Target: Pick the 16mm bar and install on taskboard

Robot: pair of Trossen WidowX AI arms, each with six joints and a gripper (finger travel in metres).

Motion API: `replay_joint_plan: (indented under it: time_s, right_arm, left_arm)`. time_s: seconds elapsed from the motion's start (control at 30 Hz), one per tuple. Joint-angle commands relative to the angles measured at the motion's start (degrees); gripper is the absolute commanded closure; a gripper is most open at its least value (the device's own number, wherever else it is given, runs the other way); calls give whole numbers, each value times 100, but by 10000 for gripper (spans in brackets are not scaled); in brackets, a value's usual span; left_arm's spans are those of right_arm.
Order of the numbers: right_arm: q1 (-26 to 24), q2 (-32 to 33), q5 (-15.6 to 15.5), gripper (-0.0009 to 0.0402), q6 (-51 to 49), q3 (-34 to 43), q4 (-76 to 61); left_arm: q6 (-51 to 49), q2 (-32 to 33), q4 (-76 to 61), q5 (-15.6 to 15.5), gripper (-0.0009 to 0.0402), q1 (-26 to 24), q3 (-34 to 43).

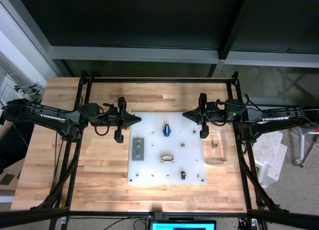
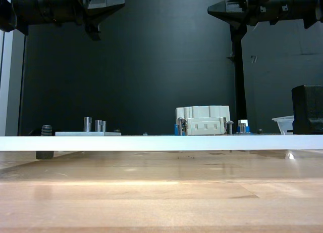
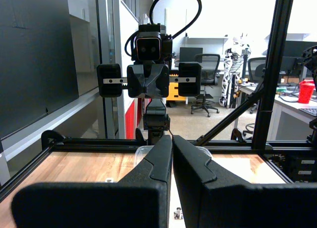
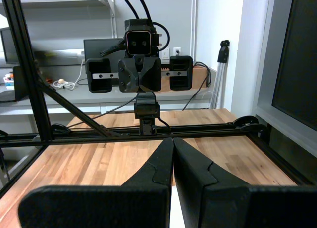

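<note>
High view: the left pincer is hovering over the far-left corner of the white taskboard, and the right pincer is hovering over its far edge, both raised well above the bench. Each pincer is sitting fully closed, gripping nothing. A small grey piece, seemingly the 16mm bar, is lying free in a clear tray just beside the taskboard's right edge.
</note>
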Motion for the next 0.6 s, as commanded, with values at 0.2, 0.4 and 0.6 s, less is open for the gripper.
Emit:
replay_joint_plan:
  time_s: [0.2, 0.4, 0.6]
  right_arm:
    - [0, 2, 7, 393, 2, 0, -227]
    - [0, 2, 7, 393, 11, 0, -227]
    - [4, -9, -184, 393, 315, 133, -575]
  left_arm:
    - [0, 2, 2, 2, 393, 2, 0]
    - [0, 2, 2, 0, 393, 0, 0]
    - [0, 2, 2, 2, 393, 0, 0]
